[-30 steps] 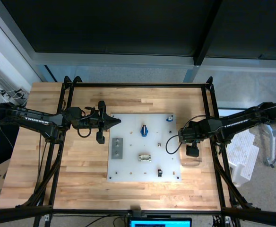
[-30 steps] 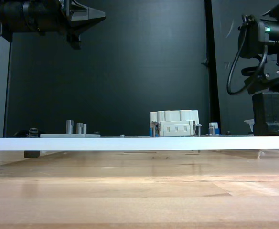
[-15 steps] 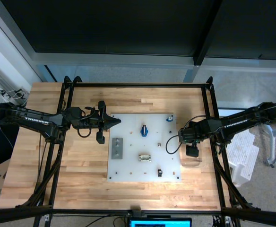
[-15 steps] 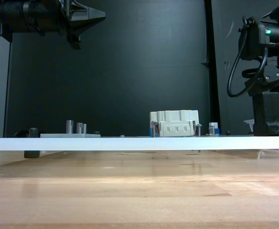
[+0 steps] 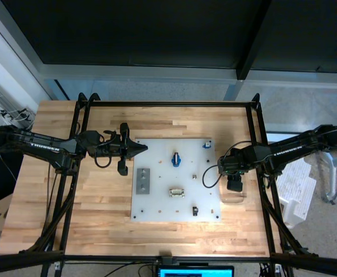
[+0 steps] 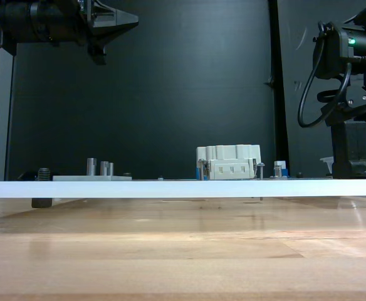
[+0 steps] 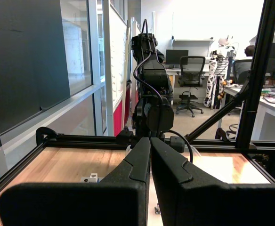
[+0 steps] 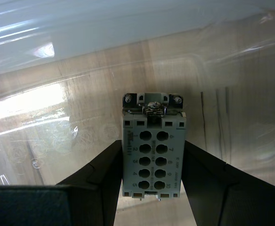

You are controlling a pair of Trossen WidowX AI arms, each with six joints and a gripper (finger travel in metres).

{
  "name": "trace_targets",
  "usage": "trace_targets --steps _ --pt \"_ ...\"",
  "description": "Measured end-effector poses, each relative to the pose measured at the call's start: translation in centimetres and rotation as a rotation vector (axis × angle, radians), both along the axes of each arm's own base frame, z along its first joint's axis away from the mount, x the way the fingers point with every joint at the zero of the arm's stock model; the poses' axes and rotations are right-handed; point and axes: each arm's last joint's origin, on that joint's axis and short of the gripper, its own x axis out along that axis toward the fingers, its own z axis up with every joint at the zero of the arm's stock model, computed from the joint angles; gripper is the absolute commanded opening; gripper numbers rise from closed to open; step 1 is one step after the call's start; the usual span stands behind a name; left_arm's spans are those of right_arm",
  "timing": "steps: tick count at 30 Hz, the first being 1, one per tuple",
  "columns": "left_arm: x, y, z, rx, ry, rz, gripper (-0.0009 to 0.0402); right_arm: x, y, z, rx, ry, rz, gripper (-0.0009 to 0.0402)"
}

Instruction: Pick the HAN10E connector and install on the hub

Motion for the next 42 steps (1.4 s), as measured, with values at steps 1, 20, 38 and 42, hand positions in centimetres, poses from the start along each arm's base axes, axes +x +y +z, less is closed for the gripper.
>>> trace_targets --steps 1,20,38,42 --pt "0.0 0.0 0.0 0.0 0.0 0.0 0.0 0.0 0.0 0.0 0.0 0.0 0.0 0.0119" --pt "0.0 0.0 0.0 0.0 0.0 0.0 0.0 0.5 0.1 3.3 -0.003 -0.034 0.009 0.0037" --pt "0.0 0.0 0.0 0.0 0.0 0.0 0.0 0.9 0.4 8.8 0.003 -0.041 0.019 0.0034" --pt "0.0 0.0 0.0 0.0 0.0 0.0 0.0 2.1 1.1 9.1 0.007 -0.043 0.05 0.0035"
